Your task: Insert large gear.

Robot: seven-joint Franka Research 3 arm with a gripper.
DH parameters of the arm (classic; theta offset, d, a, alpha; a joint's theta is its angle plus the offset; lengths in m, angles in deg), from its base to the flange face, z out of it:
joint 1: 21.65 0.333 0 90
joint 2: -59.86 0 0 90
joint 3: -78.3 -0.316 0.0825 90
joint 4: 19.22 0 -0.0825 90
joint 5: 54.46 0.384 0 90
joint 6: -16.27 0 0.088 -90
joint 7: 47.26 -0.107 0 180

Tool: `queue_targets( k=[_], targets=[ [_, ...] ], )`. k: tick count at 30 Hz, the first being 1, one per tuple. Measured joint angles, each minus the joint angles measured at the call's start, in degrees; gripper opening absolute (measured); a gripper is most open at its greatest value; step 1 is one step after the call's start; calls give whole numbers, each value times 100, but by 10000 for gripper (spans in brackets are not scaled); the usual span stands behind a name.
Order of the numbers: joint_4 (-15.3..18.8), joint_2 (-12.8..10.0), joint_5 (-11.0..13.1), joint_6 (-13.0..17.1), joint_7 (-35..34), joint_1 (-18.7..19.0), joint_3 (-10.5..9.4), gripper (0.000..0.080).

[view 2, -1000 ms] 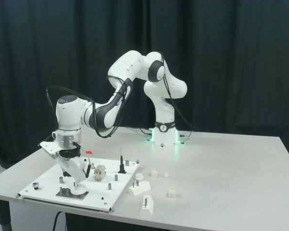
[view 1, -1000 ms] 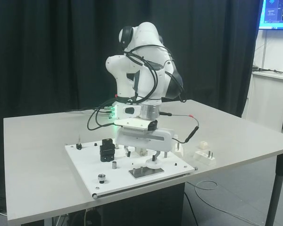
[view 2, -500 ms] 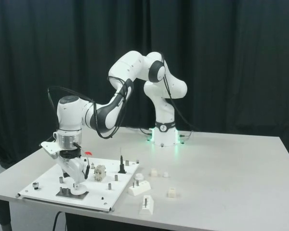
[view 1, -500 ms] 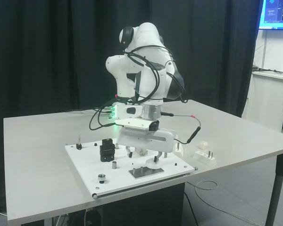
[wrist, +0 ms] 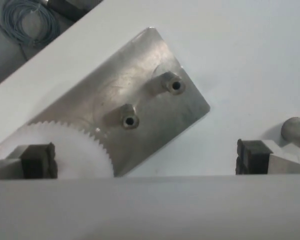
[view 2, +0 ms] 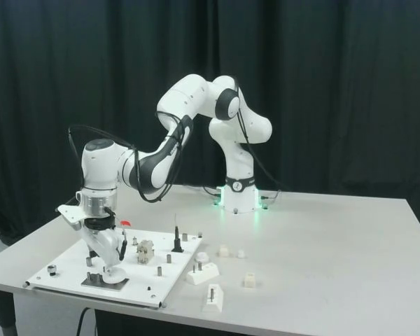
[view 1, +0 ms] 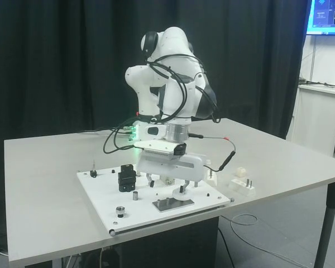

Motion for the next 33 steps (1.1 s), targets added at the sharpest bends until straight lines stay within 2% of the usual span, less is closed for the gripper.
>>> queue_targets(
  k=[9,23,33],
  targets=[
    [5,2,-1,-31,0,0,22,800],
    [5,44,-75,-303,-8,36,32,800],
    [5,45,-79,-318,-100,49,32,800]
  ],
)
